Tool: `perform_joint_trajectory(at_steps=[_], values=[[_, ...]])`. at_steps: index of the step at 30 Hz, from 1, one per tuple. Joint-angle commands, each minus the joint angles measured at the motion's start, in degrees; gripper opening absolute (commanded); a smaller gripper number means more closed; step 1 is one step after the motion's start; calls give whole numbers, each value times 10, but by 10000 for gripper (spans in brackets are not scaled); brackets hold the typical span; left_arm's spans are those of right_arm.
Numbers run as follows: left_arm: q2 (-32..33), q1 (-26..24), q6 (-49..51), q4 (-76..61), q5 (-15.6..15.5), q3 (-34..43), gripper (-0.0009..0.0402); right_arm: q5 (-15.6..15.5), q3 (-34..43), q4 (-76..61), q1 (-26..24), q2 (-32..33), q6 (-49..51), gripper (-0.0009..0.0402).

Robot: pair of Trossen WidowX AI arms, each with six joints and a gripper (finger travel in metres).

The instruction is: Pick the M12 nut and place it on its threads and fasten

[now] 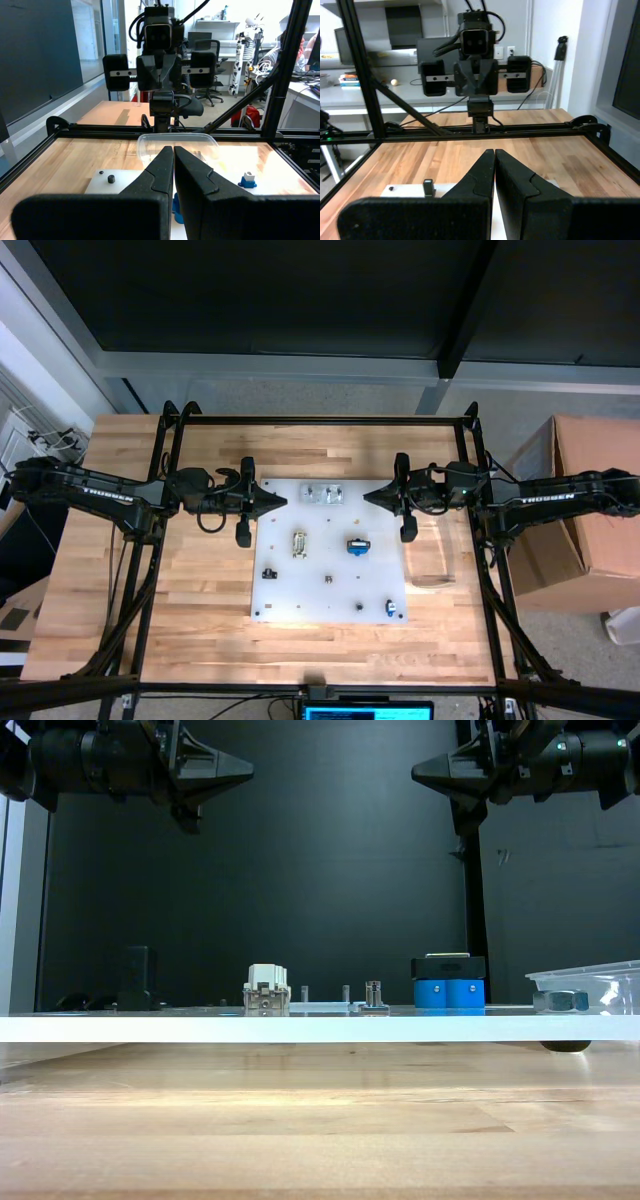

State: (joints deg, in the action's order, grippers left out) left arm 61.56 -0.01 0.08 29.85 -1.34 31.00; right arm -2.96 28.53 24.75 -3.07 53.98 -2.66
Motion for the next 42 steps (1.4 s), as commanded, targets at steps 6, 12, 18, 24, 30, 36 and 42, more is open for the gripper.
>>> perform_joint_trajectory(at_steps=[6,12,18,24,30,36,42], values=[[0,0,0,0,0,0,0,-1,-3,2,1,0,-1,0],[0,0,0,0,0,0,0,0,-3,1,1,0,0,0],[0,0,0,0,0,0,0,0,-3,-2,1,0,0,0],[0,0,0,0,0,0,0,0,-4,-17,1,0,0,0],[0,0,0,0,0,0,0,0,-3,-17,1,0,0,0],[0,0,0,0,0,0,0,0,-4,-17,1,0,0,0],[0,0,0,0,0,0,0,0,-4,-17,1,0,0,0]])
